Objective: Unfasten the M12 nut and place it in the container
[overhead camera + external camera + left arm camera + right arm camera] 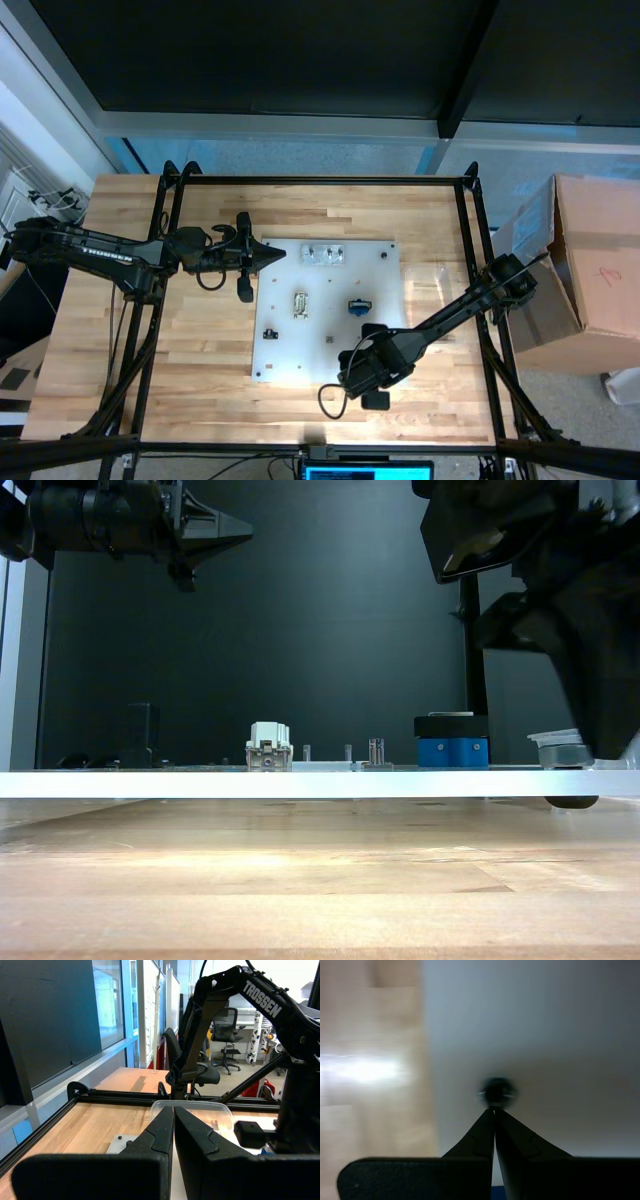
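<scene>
The M12 nut cannot be picked out with certainty. In the right wrist view a small, dark, round blur with silvery glints at its sides, the stud point(496, 1092), stands on the white board point(545, 1035) just past the fingertips. Whether the nut sits on it I cannot tell. The high view does not help, as the right arm covers that near right edge of the board.

The right gripper point(494, 1111) is low over that spot. Its fingers point(470, 1144) are pressed together, with no gap and nothing visible between them. The clear container point(192, 1106) lies beyond the board on the wooden surface point(200, 340), well apart from this gripper. Its contents cannot be made out.

The left gripper point(277, 254) hovers high above the board's far left part, its fingers point(161, 1130) also closed against each other and holding nothing.
</scene>
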### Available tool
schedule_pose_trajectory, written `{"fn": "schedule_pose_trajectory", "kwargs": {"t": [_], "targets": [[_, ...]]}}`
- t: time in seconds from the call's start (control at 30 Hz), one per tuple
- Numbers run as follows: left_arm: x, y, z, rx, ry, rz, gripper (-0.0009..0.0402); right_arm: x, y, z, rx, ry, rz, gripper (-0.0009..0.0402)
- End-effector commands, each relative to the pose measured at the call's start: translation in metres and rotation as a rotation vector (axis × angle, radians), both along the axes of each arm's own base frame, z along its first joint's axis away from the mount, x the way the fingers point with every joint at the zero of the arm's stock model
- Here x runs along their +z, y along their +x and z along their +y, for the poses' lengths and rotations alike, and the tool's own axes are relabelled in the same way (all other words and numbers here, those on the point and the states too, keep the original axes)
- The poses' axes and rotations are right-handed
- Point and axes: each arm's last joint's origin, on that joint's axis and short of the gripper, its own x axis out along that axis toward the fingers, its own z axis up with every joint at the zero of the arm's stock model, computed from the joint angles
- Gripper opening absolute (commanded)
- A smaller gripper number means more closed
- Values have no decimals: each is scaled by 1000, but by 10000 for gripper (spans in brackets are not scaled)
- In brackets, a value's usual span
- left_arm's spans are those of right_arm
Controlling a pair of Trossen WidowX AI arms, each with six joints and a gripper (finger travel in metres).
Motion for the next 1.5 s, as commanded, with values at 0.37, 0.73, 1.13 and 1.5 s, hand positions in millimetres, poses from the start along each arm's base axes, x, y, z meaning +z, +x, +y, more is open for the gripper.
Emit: {"fn": "schedule_pose_trajectory", "kwargs": {"t": [0.37, 0.73, 1.13, 1.5], "targets": [[0, 0, 0, 0, 0, 0, 0, 27, -9, -7, -36, -20, -31, 0], [0, 0, 0, 0, 0, 0, 0, 20, -5, 4, 9, 204, 37, 0], [0, 0, 0, 0, 0, 0, 0, -2, 3, 5, 30, 167, 55, 0], [0, 0, 0, 0, 0, 0, 0, -2, 5, 3, 39, 147, 30, 0]]}}
